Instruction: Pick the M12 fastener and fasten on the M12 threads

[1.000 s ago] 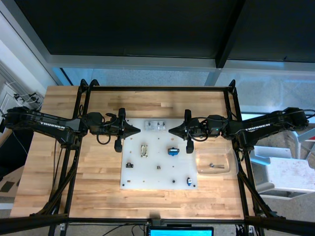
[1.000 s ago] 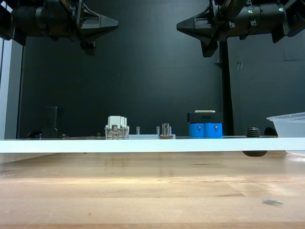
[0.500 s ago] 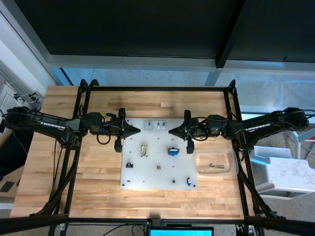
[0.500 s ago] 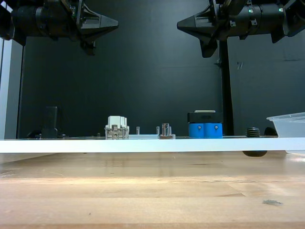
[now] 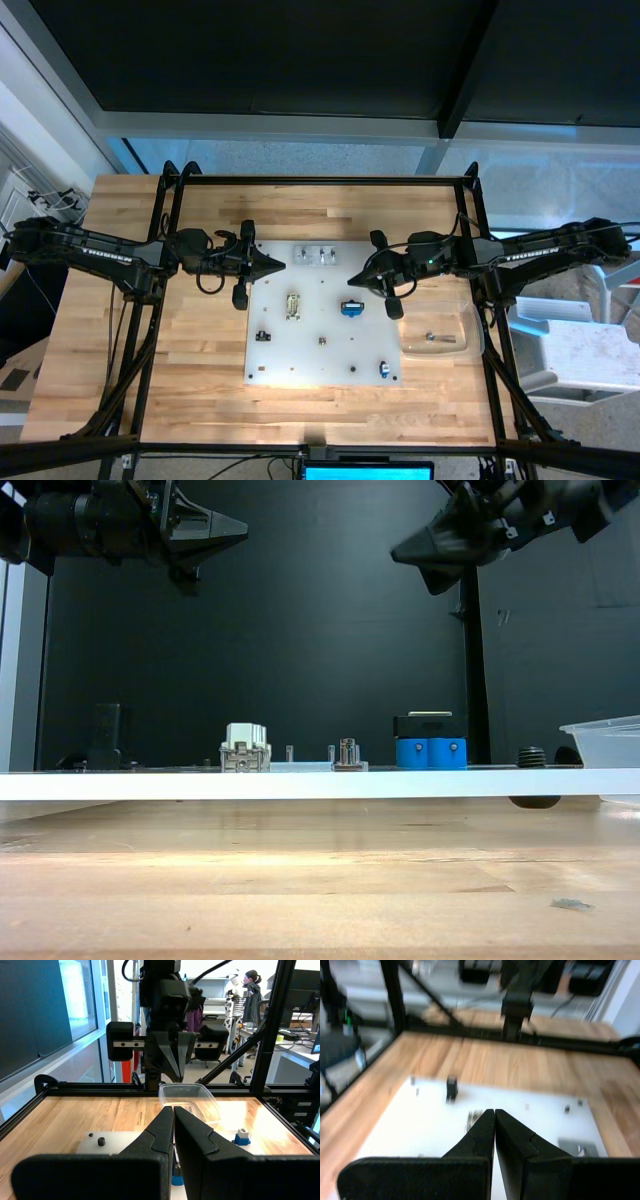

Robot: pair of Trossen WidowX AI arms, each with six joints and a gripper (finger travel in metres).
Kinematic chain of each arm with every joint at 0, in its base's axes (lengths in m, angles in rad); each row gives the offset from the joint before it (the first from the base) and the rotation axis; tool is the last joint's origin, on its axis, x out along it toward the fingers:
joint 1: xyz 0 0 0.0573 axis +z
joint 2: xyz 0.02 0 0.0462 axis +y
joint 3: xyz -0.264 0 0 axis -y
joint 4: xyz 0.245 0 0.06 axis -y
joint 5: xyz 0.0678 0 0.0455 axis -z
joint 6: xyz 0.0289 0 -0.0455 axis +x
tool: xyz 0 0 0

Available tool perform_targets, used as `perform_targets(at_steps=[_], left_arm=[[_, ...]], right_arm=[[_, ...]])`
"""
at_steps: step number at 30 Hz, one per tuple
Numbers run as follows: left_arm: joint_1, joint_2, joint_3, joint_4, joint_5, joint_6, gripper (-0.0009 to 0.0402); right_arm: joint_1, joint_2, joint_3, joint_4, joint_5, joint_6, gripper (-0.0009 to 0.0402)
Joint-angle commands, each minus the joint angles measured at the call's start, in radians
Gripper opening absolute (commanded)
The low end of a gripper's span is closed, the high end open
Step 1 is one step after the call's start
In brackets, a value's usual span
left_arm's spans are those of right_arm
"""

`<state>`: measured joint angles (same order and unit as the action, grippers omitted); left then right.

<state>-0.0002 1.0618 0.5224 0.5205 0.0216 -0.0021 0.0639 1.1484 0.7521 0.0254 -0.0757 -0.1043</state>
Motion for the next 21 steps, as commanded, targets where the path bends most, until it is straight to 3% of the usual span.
perform_targets(at_steps=[1,8,15,19,21], left_arm=[[0.0,0.0,0.0,0.0,0.0,0.0,0.0],[0.0,0.0,0.0,0.0,0.0,0.0,0.0],[0.0,0.0,0.0,0.0,0.0,0.0,0.0],[0.0,0.0,0.0,0.0,0.0,0.0,0.0],[0.0,0.0,0.0,0.0,0.0,0.0,0.0]], right_arm=[[0.027,-0.001,0.048,-0.156,0.005,-0.064,0.0],[0.091,0.0,0.15,-0.488,0.01,-0.168,0.0],[0.142,0.004,0.247,-0.76,0.042,-0.219,0.0],[0.173,0.006,0.289,-0.873,0.088,-0.232,0.0],[0.188,0.006,0.302,-0.921,0.095,-0.246,0.0]])
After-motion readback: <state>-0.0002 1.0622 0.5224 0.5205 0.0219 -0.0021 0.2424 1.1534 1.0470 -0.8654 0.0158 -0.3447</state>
